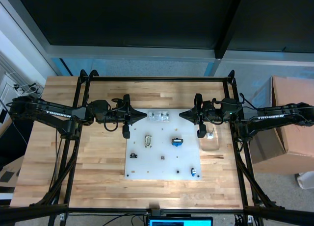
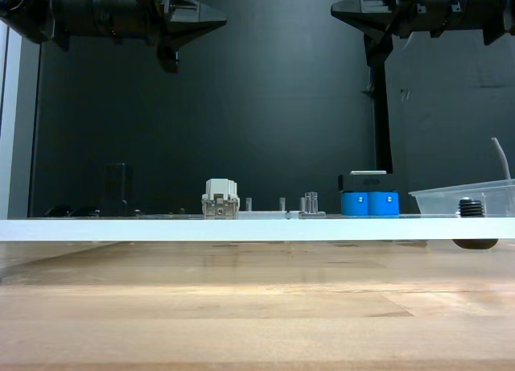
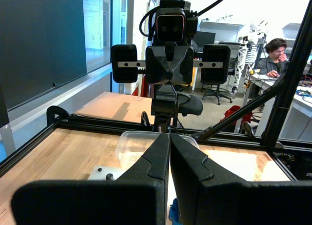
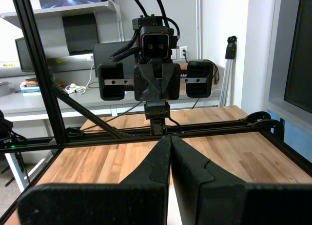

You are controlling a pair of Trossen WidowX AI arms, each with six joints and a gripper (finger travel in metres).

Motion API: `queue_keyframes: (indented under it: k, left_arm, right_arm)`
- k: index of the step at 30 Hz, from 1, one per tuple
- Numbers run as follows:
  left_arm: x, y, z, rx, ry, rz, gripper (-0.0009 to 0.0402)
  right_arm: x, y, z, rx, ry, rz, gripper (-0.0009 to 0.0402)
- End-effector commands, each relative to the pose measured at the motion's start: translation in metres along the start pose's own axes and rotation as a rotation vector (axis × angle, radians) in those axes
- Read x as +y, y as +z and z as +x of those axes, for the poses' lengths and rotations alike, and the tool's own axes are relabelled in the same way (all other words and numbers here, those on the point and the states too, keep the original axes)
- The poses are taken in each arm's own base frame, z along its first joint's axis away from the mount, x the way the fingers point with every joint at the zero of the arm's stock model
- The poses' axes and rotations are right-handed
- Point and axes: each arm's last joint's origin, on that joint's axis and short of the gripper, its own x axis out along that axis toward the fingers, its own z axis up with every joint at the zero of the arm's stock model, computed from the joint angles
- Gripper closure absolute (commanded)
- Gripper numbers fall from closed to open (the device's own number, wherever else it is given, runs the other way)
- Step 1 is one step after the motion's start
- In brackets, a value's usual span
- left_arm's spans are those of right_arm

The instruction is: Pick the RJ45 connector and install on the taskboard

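Note:
A small white piece that looks like the RJ45 connector lies free in a clear tray just off the right edge of the white taskboard. Its pale cable rises above the tray in the low view. My left gripper hangs high over the board's far left edge, shut and holding nothing. Facing it, my right gripper hangs over the far right part, shut and holding nothing too. Both tips stay well above the board. The wrist views show closed fingers.
On the board stand a beige socket, a blue block, a clear fitting and a small blue part. A black frame rings the table. A cardboard box sits to the right.

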Motion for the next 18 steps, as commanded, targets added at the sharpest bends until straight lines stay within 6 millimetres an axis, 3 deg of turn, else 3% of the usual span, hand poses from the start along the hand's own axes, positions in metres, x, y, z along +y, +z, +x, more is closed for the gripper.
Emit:
queue_keyframes:
  k: [1, 9, 18]
  left_arm:
    - [0.000, 0.000, 0.000, 0.000, 0.000, 0.000, 0.0393]
    - [0.000, 0.000, 0.000, 0.000, 0.000, 0.000, 0.0393]
    - [0.000, 0.000, 0.000, 0.000, 0.000, 0.000, 0.0393]
  right_arm:
    - [0.001, 0.000, 0.000, -0.003, 0.015, 0.008, 0.0393]
    - [0.003, 0.010, -0.004, 0.007, 0.034, 0.048, 0.0393]
    - [0.004, 0.026, -0.027, 0.391, -0.006, -0.026, 0.0393]
